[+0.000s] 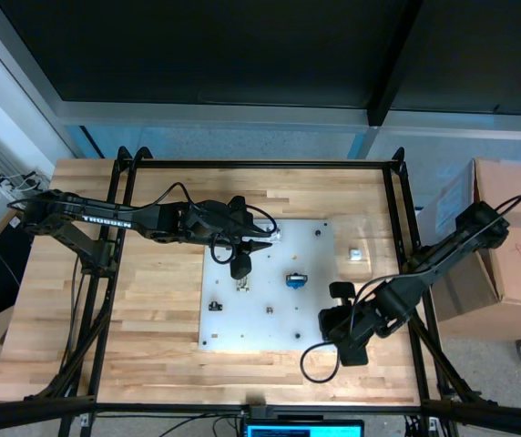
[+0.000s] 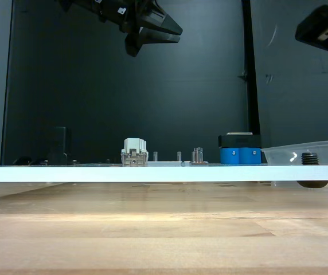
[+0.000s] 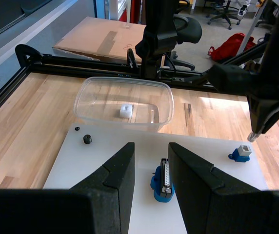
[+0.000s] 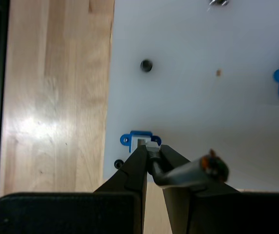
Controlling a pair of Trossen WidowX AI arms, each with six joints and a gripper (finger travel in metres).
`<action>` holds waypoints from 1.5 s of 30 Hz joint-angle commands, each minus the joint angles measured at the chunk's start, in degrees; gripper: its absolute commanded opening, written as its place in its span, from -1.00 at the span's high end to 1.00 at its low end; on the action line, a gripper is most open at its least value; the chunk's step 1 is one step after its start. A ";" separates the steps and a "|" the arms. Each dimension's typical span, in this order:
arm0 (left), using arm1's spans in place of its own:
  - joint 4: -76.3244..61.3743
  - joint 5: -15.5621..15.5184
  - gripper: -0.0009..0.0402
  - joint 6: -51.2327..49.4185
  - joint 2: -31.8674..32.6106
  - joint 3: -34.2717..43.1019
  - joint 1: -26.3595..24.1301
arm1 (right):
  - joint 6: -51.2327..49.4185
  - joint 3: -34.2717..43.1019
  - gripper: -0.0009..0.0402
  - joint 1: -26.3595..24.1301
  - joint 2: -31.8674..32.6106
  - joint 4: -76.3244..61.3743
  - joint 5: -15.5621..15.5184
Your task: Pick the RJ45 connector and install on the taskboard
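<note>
Right gripper (image 4: 151, 163) clamps the RJ45 connector (image 4: 152, 147) just above its blue socket (image 4: 135, 138) by the taskboard's (image 4: 193, 107) right edge. It should descend straight and square. Left gripper (image 3: 150, 152) hangs open over the far-left corner.

Left claw (image 3: 150, 145) spread open, reaching inward; right claw (image 4: 153, 147) pinched shut, pointing straight down

Wooden table (image 1: 151, 337) carries a white task board (image 1: 242, 328) and clear tub (image 3: 95, 97).

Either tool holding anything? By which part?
Right tool pinches the RJ45 connector by its rear boot, over the blue seat. Left tool, open, holds nothing, above the board.
</note>
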 commanded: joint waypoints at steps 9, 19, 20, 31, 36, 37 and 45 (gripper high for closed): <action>-0.02 0.00 0.52 0.04 0.04 0.00 0.00 | 0.28 -0.09 0.96 1.51 1.84 2.05 1.07; -0.02 0.00 0.52 0.04 0.04 0.00 0.00 | -0.37 -0.26 0.96 1.86 3.43 2.73 1.31; 0.00 0.00 0.52 0.04 0.04 0.00 0.02 | -0.39 -0.31 0.96 1.86 3.43 2.73 1.53; 0.00 0.00 0.52 0.04 0.04 0.00 0.02 | -0.79 -1.51 0.96 2.08 3.30 3.43 2.36; -0.02 0.00 0.52 0.04 0.04 0.00 0.02 | -0.46 -2.38 0.96 2.36 3.10 4.52 2.05; 0.00 0.00 0.52 0.04 0.04 0.00 0.00 | -0.37 -2.40 0.96 2.47 3.10 4.52 2.08; 0.00 0.00 0.52 0.07 0.04 0.00 0.02 | -0.28 -2.43 0.96 2.99 3.06 4.37 2.10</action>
